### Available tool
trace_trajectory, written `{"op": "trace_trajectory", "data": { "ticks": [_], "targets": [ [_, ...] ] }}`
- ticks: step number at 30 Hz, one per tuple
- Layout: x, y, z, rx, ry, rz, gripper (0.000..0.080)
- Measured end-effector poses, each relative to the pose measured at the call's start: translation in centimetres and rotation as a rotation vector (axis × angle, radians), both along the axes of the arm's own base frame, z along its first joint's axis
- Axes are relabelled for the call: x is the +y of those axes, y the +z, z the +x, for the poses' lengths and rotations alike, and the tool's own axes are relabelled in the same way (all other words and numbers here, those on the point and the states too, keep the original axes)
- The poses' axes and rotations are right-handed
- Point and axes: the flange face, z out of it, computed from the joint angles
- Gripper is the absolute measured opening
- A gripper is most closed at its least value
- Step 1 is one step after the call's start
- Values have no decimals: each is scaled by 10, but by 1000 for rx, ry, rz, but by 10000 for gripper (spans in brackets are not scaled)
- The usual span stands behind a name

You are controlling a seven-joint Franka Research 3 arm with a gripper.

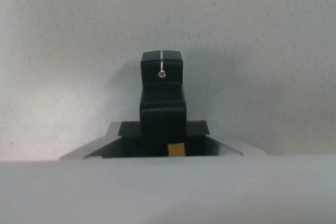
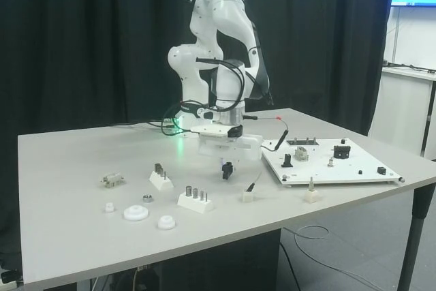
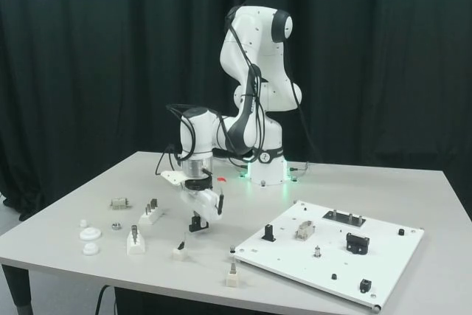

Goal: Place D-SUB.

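Observation:
A small grey D-SUB connector (image 2: 111, 180) (image 3: 118, 202) lies on the grey table, far to the side of the arm and away from the white board. My gripper (image 2: 226, 170) (image 3: 196, 224) hangs low over the table between that connector and the board (image 2: 354, 168) (image 3: 383, 263), pointing down. In the wrist view the two black fingers (image 1: 162, 56) meet along a thin seam over bare table, and I see nothing held between them. A grey socket part (image 2: 300, 154) (image 3: 304, 232) stands on the board.
Between the D-SUB and the gripper stand white holders with pegs (image 2: 161, 178) (image 2: 195, 200), plus white gears (image 2: 136, 213) and a nut (image 2: 146, 198). Small white blocks (image 2: 248, 195) (image 2: 311, 195) sit near the board's front edge. Black fixtures (image 2: 340, 150) stand on the board.

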Motion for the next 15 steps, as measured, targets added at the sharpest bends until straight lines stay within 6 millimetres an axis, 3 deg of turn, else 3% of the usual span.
{"op": "trace_trajectory", "data": {
  "ticks": [15],
  "targets": [
    [3,-11,3,0,12,-16,154]
  ]
}}
